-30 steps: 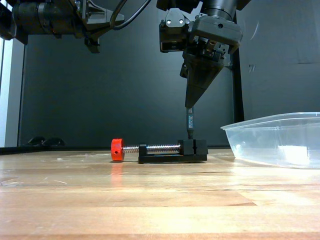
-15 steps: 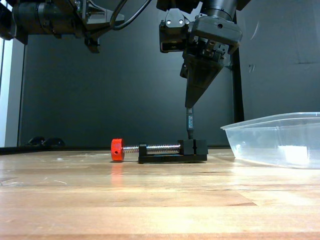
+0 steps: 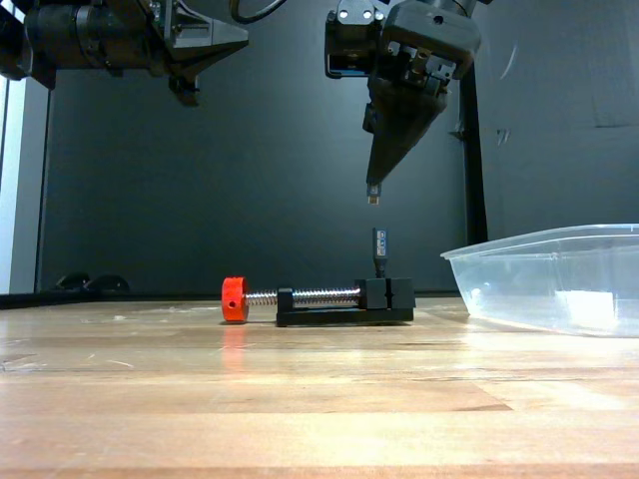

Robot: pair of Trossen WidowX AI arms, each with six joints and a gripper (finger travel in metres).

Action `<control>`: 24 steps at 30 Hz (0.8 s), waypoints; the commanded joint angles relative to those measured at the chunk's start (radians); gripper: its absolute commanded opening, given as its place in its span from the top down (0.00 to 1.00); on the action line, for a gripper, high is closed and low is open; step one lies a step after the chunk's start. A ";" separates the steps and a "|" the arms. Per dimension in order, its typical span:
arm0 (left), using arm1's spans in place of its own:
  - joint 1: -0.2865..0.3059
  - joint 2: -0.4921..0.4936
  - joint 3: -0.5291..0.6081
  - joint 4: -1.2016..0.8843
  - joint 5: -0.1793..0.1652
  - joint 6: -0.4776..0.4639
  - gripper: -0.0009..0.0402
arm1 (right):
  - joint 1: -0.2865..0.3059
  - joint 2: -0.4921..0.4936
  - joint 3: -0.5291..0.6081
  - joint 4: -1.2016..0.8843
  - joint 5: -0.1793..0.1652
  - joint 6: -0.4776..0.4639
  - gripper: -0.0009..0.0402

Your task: Remove the USB-C connector from taskboard and place in the container

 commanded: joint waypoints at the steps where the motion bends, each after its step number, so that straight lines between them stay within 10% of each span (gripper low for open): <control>1: 0.000 0.000 0.000 0.000 0.000 0.000 0.98 | 0.001 0.002 0.006 -0.018 -0.008 0.000 0.98; 24: 0.000 0.000 0.000 0.000 0.000 0.000 0.98 | 0.014 -0.038 0.030 -0.080 -0.006 0.000 0.98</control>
